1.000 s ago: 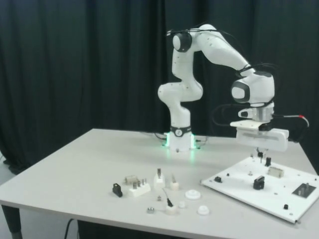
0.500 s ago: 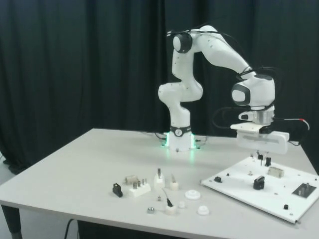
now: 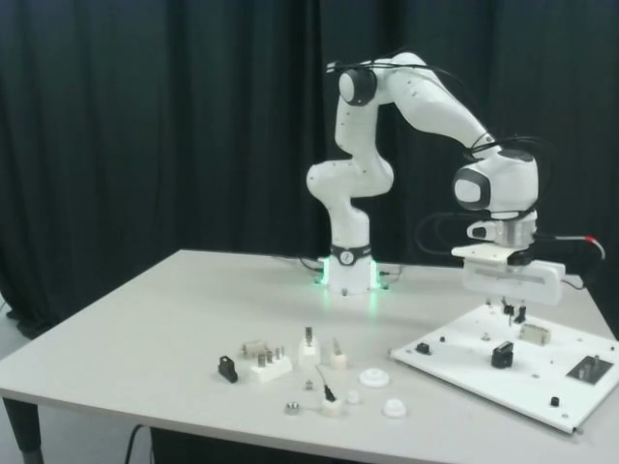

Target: Insert square peg 1.

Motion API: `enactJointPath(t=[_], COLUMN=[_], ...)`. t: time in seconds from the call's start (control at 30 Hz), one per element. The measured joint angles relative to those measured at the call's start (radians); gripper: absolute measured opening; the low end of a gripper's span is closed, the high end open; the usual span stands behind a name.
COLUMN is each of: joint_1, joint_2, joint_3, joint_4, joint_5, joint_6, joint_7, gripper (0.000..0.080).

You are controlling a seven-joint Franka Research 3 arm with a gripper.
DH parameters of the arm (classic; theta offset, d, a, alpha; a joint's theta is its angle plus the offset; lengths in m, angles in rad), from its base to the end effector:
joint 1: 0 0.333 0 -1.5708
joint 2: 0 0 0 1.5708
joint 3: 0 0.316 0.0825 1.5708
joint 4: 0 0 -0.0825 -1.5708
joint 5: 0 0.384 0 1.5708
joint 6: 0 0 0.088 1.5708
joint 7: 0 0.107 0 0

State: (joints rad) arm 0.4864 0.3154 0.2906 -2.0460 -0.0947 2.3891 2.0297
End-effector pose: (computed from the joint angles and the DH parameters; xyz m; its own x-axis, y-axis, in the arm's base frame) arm 0.4294 0.4143 0.2959 0.3623 -0.9313 -0.0386 -0.9320 -0.3614 -0.0297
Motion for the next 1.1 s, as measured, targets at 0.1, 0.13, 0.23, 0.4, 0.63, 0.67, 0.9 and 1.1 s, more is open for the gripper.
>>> enactJointPath(t=[0.1, 0.13, 0.23, 0.4, 0.63, 0.67, 0.9, 1.1], joint_1=[0.015, 0.021, 0.036, 0.064, 0.103, 0.108, 0.136, 0.149], joint_2=[0.006, 0.008, 0.013, 0.018, 0.021, 0.022, 0.024, 0.031], joint_3=[-0.011, -0.015, -0.027, -0.052, -0.084, -0.088, -0.112, -0.121], joint_4=[0.006, 0.008, 0.013, 0.016, 0.018, 0.019, 0.02, 0.024], joint_5=[0.0, 0.0, 0.0, 0.0, 0.0, 0.0, 0.0, 0.0], joint_6=[0.0, 0.0, 0.0, 0.0, 0.0, 0.0, 0.0, 0.0], joint_7=[0.001, 0.001, 0.001, 0.003, 0.01, 0.01, 0.012, 0.013], gripper=[0.0035, 0.0035, 0.0035, 0.0035, 0.0035, 0.0035, 0.0035, 0.0035])
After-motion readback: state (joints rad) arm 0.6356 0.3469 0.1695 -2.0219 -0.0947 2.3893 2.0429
